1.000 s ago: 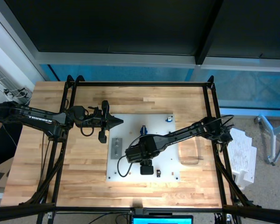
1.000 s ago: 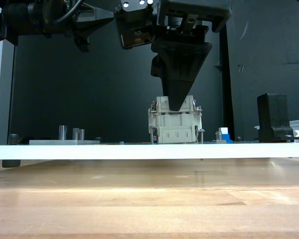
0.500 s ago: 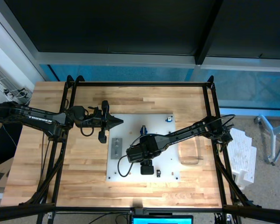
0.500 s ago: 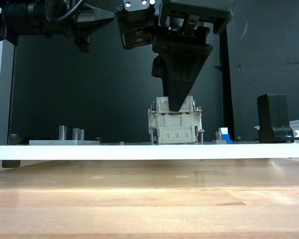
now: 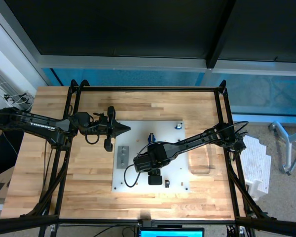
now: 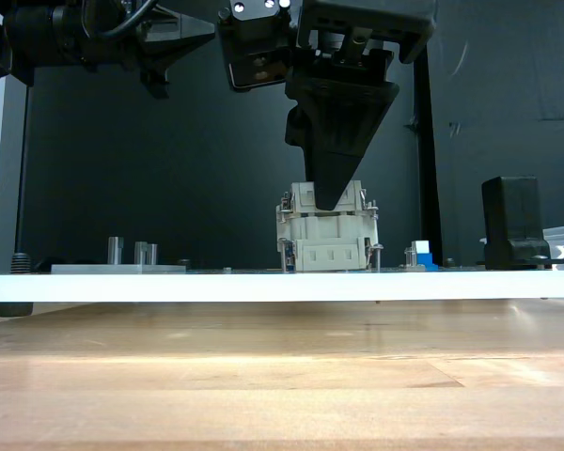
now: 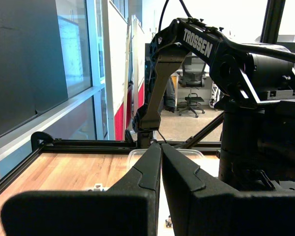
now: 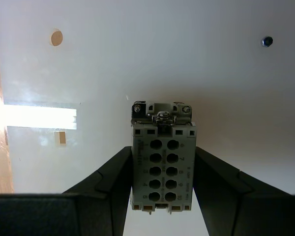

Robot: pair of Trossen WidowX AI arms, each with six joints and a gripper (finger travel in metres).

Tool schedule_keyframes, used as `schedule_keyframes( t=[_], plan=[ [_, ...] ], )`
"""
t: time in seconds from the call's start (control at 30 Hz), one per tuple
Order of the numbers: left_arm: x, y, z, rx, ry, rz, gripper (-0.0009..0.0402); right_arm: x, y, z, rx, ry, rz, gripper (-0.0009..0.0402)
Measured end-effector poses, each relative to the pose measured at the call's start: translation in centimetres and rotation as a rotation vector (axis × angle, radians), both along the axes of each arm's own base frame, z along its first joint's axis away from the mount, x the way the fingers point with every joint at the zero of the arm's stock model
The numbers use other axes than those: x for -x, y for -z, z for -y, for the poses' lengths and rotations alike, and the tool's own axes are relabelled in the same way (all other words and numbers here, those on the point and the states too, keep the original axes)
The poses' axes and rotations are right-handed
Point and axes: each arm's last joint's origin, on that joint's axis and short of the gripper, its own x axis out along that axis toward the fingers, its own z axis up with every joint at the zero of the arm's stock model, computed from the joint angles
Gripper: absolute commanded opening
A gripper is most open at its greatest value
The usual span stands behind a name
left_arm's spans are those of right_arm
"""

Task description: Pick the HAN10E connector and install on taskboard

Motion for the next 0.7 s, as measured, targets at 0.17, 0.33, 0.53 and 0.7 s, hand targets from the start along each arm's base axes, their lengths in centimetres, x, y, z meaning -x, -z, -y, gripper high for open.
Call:
schedule_keyframes(
  t=[0.17,0.33,0.53,0.7],
  plan=[
    [0.0,0.0,0.0,0.0,0.0,0.0,0.0001,-0.1,0.4,-0.1,-0.003,-0.001,0.001,0.0236],
    [0.0,0.0,0.0,0.0,0.0,-0.001,0.0001,0.1,-0.7,0.0,0.005,-0.001,0.004,0.0286],
    [0.0,0.0,0.0,0.0,0.0,0.0,0.0001,0.5,-1.6,0.1,0.006,0.0,0.008,0.0308],
    [0.0,0.0,0.0,0.0,0.0,0.0,0.0001,1.1,-3.2,0.3,-0.001,0.001,0.031,0.0311]
  ],
)
